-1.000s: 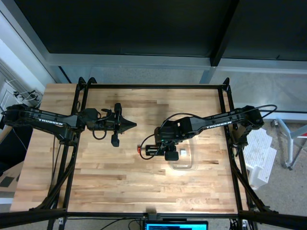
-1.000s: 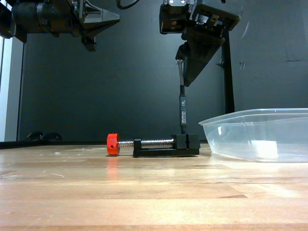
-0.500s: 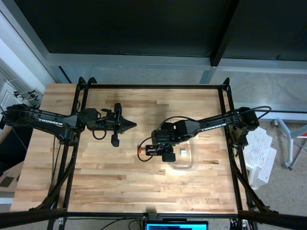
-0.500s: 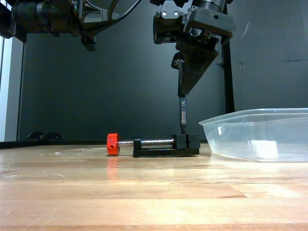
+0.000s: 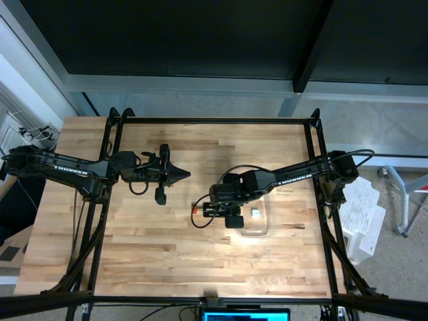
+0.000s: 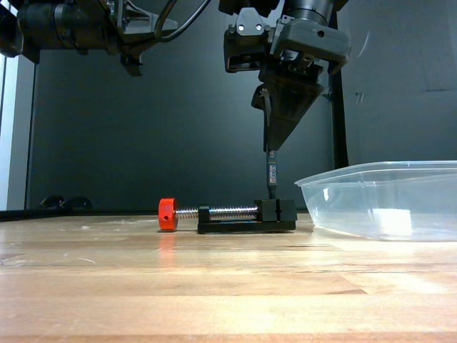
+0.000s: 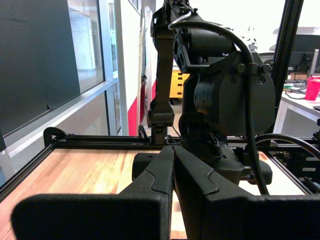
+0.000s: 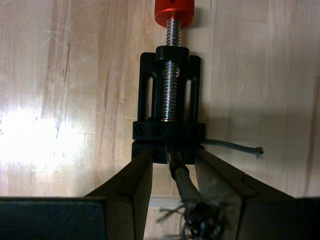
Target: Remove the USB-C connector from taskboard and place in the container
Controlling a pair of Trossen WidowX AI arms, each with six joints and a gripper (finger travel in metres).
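Observation:
The taskboard (image 6: 246, 216) (image 5: 208, 209) (image 8: 167, 131), a small black clamp block with an orange-red knob (image 6: 167, 214), lies mid-table. The USB-C connector (image 6: 271, 177), a short black plug, stands upright in its clamp end. A frayed braided cable stub (image 8: 184, 187) tops the plug. My right gripper (image 6: 274, 145) (image 5: 226, 210) (image 8: 174, 155) hangs open directly above, its fingers (image 8: 134, 185) on either side of the stub and not touching it. The clear container (image 6: 385, 200) (image 5: 266, 227) sits just right of the block. My left gripper (image 5: 182, 174) (image 7: 173, 152) is shut and empty, parked high at the left.
A small white cube (image 5: 255, 212) lies inside the container. A loose braided strand (image 8: 232, 145) pokes out beside the clamp. The black frame rails (image 5: 214, 121) border the table's back and sides.
My right gripper has come down and shifted slightly left, from beside the cable stub to straddling its top. The left arm, taskboard and container have not moved.

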